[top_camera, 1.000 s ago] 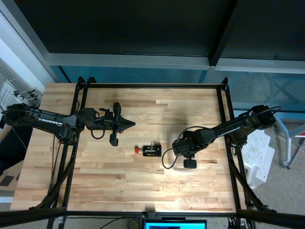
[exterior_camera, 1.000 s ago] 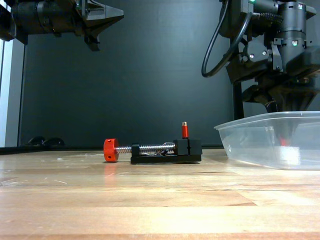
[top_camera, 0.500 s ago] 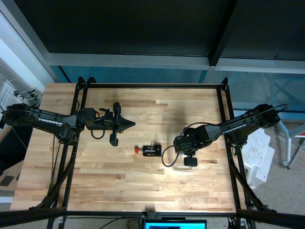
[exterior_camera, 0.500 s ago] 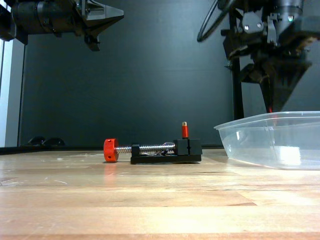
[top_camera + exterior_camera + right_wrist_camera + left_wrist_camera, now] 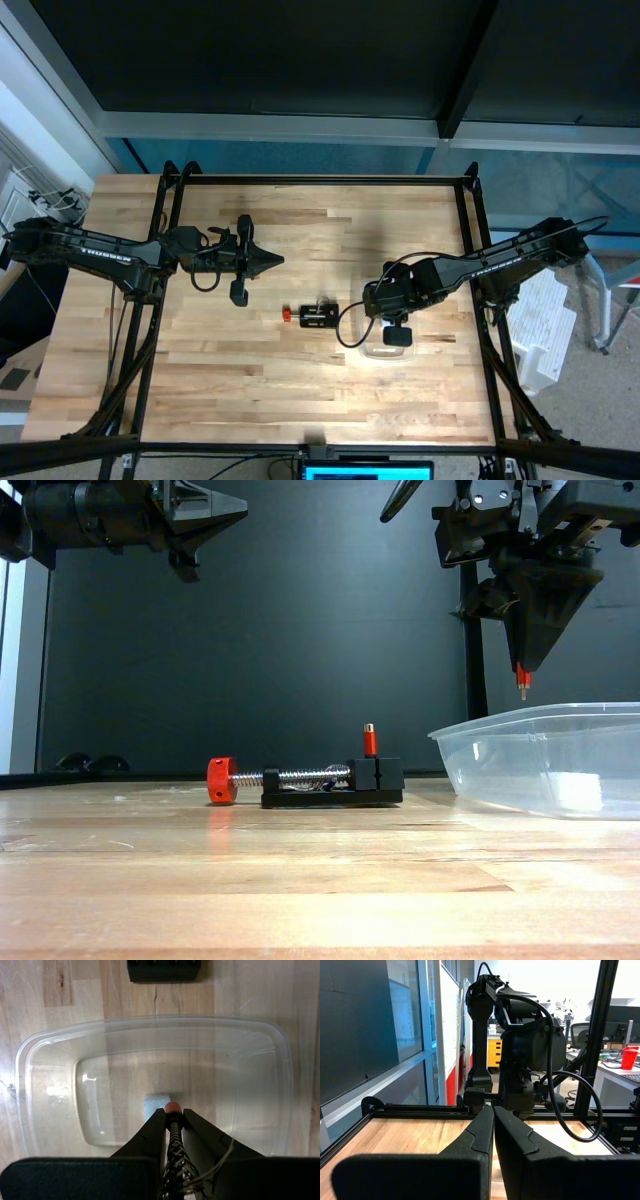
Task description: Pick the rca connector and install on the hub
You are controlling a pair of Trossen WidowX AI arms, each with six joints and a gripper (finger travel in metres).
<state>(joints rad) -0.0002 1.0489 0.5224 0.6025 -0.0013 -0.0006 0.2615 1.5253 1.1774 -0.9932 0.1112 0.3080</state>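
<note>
My right gripper (image 5: 522, 665) hangs above the clear tray (image 5: 500, 760), pointing down and shut on the rca connector (image 5: 522, 679), whose red tip pokes out below the fingers. In the right wrist view the rca connector (image 5: 173, 1110) sits pinched between the fingers of the right gripper (image 5: 172, 1116), over the tray floor. The hub (image 5: 330, 780), a black block with a red knob (image 5: 221, 779), lies on the table left of the tray; a small red peg (image 5: 369, 740) stands upright on it. From above, the hub (image 5: 318, 316) is left of the right gripper (image 5: 383, 303). My left gripper (image 5: 270, 260) is parked high at the left, shut and holding nothing.
A small white cube (image 5: 155, 1100) lies on the floor of the clear tray (image 5: 150, 1022), right under the connector. The hub's end (image 5: 163, 970) lies just beyond the tray's rim. A black frame (image 5: 320, 180) borders the wooden table (image 5: 250, 380).
My right gripper has risen out of the tray with the connector, from near the tray floor to above the rim, and drifted slightly left. The left arm has not moved.
</note>
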